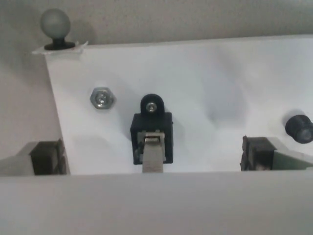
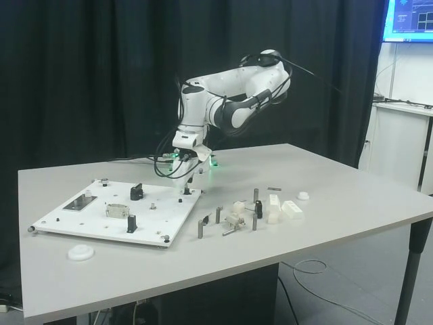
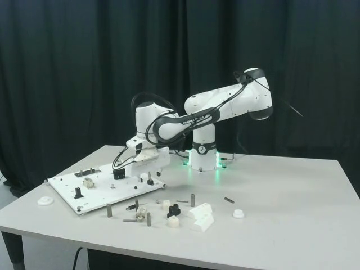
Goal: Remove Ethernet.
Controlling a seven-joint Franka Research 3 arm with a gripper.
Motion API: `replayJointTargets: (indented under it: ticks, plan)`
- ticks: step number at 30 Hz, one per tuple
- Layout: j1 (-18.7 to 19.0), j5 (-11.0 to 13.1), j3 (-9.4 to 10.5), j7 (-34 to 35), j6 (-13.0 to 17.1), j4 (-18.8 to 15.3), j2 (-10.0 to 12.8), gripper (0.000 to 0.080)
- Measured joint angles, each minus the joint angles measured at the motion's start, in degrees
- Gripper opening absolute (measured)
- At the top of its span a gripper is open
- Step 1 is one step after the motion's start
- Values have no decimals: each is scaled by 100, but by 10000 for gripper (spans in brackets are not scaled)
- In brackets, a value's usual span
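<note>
My gripper hangs over the white board | fingers spread wide, holding nothing | Ethernet plug sits in its black socket, between my fingertips.

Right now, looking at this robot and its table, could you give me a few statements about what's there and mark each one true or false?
1. The end effector hangs over the white board. True.
2. The Ethernet plug has already been pulled out and lies on the grey table. False: the wrist view shows it sitting in its black socket on the board.
3. A hex nut sits on the board beside the black socket. True.
4. All loose parts are stacked on the white board. False: a cluster of small parts lies on the table beside the board.
5. A black curtain hangs behind the table. True.
</note>
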Motion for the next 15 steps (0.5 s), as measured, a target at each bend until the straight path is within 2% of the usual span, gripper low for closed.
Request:
replayJointTargets:
  ticks: [15]
  plan:
    - [-63,126,47,-4,12,6,0,800]
